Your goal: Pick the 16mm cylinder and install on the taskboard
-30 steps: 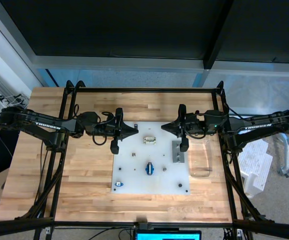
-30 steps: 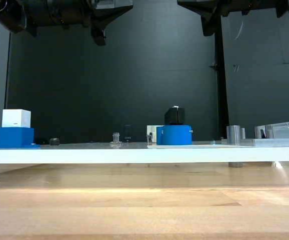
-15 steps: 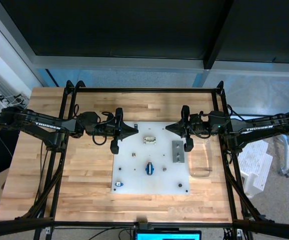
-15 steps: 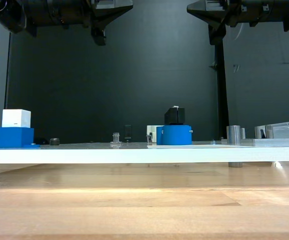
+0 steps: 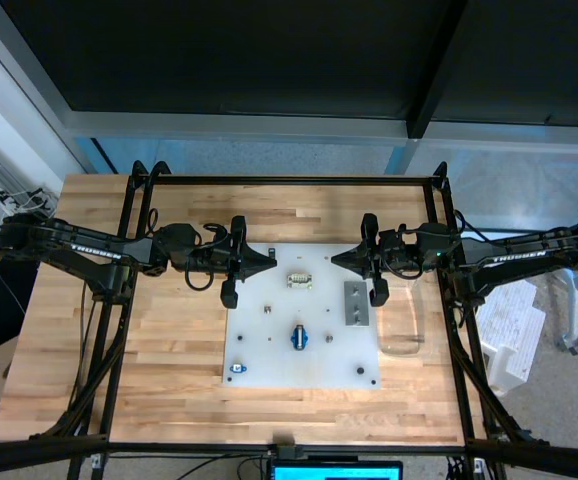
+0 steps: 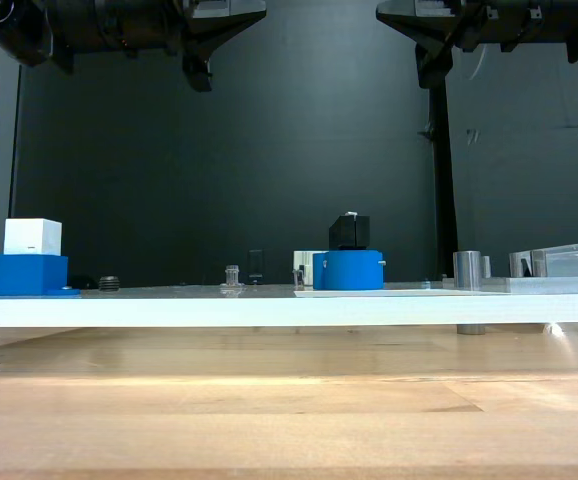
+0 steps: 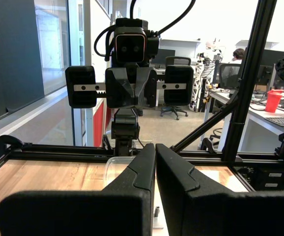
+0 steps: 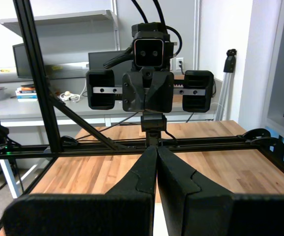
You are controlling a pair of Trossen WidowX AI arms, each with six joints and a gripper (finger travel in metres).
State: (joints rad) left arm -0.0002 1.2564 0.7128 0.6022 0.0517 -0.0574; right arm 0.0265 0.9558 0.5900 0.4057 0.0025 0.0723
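Left end effector (image 5: 269, 258), right end effector (image 5: 337, 258): fingers together, above taskboard (image 5: 269, 360) far edge. 16mm cylinder (image 6: 467, 268) upright, tiny.

Left arm (image 5: 79, 250) reaches in from its side, stretched out nearly level, with the left gripper (image 5: 272, 258) held high and pointing straight across at its opposite number. Right arm (image 5: 514, 255) mirrors it, with the right gripper (image 5: 335, 258) at about the same height, nose to nose with the left but well apart. On each gripper the two fingers are pressed flat together along their length, with nothing between them.
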